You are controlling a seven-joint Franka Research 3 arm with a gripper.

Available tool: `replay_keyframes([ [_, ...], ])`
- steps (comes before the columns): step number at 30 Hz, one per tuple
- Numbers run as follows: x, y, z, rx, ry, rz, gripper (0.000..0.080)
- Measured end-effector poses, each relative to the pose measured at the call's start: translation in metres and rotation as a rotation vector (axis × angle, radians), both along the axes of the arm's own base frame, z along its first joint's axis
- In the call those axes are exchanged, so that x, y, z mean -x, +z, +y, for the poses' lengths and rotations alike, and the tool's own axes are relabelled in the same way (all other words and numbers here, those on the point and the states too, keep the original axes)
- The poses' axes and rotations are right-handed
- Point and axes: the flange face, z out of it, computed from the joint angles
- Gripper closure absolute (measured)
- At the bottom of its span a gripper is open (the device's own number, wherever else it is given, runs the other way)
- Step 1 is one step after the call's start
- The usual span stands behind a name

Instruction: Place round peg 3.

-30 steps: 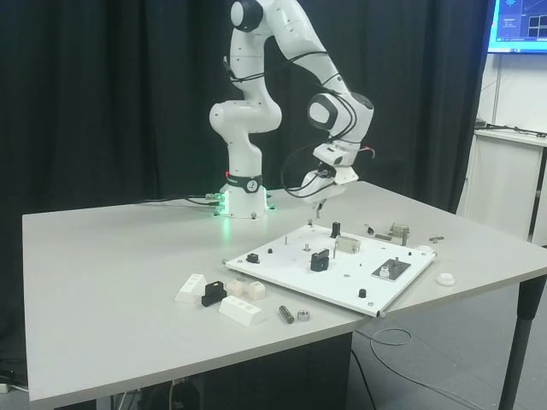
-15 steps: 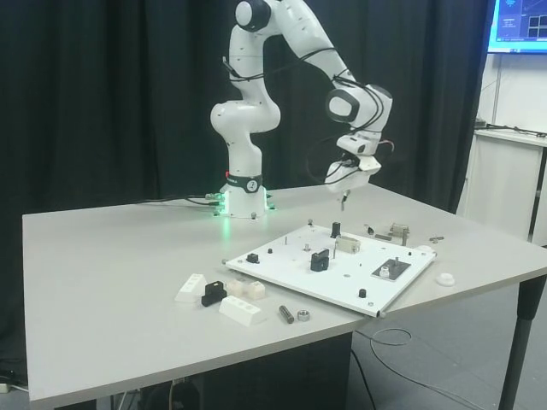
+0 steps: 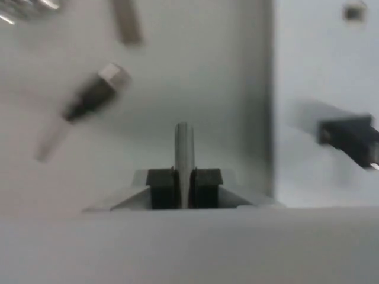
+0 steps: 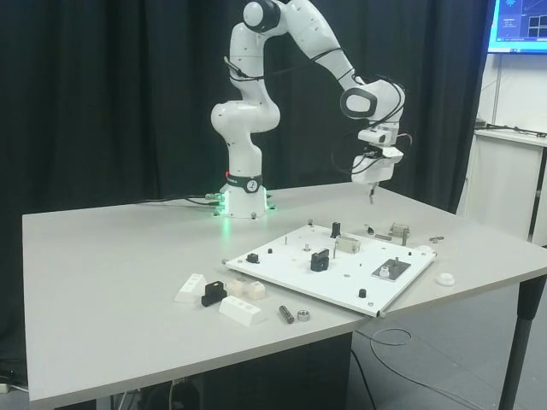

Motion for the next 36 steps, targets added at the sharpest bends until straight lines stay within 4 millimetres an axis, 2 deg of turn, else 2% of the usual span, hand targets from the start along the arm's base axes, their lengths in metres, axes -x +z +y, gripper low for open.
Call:
replay_keyframes([
  [8,0.004,-0.004,0.044,-0.075,-0.007,-0.050,0.0734],
  [15,-0.002,-0.011,0.072,-0.138,-0.010,-0.068,0.0734],
  [24,-0.022,-0.022,0.098,-0.165,-0.005,-0.088,0.0734],
  [36,-0.054,-0.045,0.120,-0.183,-0.010,-0.082,0.0735],
])
